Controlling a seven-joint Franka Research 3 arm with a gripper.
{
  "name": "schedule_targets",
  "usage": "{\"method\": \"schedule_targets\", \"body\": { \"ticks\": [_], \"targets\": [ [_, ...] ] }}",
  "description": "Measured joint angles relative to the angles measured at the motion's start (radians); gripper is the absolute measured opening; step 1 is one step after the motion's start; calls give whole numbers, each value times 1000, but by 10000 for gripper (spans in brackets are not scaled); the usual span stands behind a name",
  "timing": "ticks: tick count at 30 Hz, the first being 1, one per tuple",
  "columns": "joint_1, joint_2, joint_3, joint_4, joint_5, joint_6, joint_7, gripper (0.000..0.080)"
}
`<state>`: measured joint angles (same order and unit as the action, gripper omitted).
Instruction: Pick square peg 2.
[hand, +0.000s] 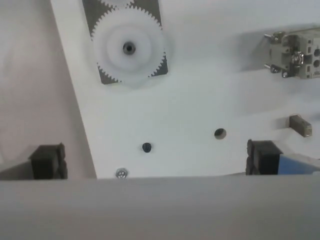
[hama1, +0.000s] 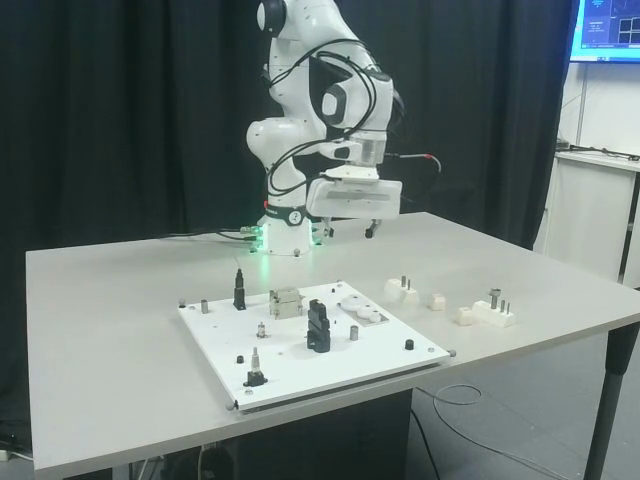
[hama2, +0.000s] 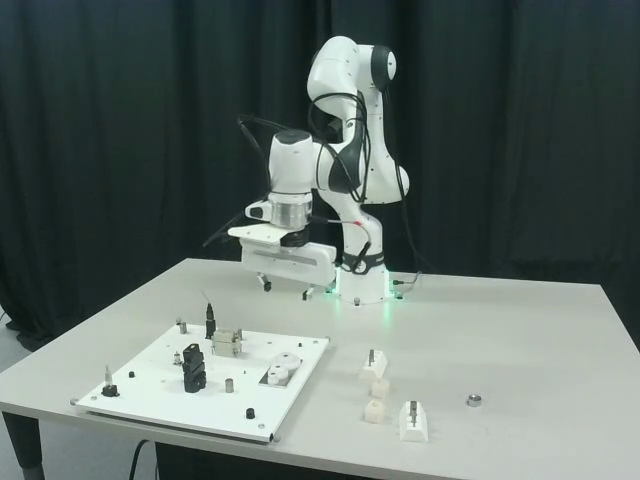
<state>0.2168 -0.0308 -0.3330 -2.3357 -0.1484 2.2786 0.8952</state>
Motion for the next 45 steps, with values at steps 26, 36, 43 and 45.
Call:
{"method": "schedule_targets", "body": {
  "ticks": [26,36,43,45],
  "targets": [
    [-13,-4,-7,11,-57,-6,-35,800],
    [-38,-2,-10,9,-63,-7,-27,800],
    [-46,1,-13,9,-63,-6,-26,800],
    [-47,1,-13,9,-63,-5,-26,800]
  ]
}}
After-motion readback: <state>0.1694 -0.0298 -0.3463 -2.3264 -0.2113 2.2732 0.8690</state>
